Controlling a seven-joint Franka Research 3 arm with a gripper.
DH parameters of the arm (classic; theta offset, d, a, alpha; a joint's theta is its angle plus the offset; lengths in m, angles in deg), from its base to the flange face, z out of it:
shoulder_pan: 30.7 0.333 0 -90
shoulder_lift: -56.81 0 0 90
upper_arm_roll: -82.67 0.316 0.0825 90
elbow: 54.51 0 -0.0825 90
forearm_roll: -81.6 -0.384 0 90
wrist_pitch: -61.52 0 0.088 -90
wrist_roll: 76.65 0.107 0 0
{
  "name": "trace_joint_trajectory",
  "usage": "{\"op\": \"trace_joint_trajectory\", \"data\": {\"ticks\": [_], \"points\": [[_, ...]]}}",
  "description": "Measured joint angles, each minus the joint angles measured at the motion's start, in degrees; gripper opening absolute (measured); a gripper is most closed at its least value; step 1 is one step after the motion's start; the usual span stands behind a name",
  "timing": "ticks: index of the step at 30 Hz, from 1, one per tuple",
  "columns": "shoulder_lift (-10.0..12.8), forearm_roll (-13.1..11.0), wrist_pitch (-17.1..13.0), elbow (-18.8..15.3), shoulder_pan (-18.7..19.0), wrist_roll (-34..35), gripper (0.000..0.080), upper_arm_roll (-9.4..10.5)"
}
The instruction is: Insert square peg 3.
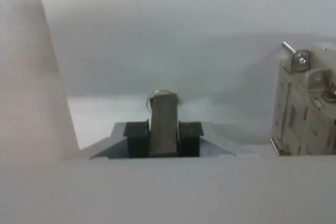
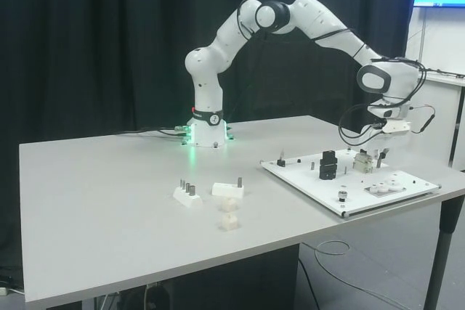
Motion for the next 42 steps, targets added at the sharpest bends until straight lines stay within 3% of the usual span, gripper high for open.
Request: {"op": "trace_joint_trajectory", "data": {"ticks": [42], "points": [[0.1,-1.1,0.0,-0.1,0.0,1.5,0.0114,-0.24]]}}
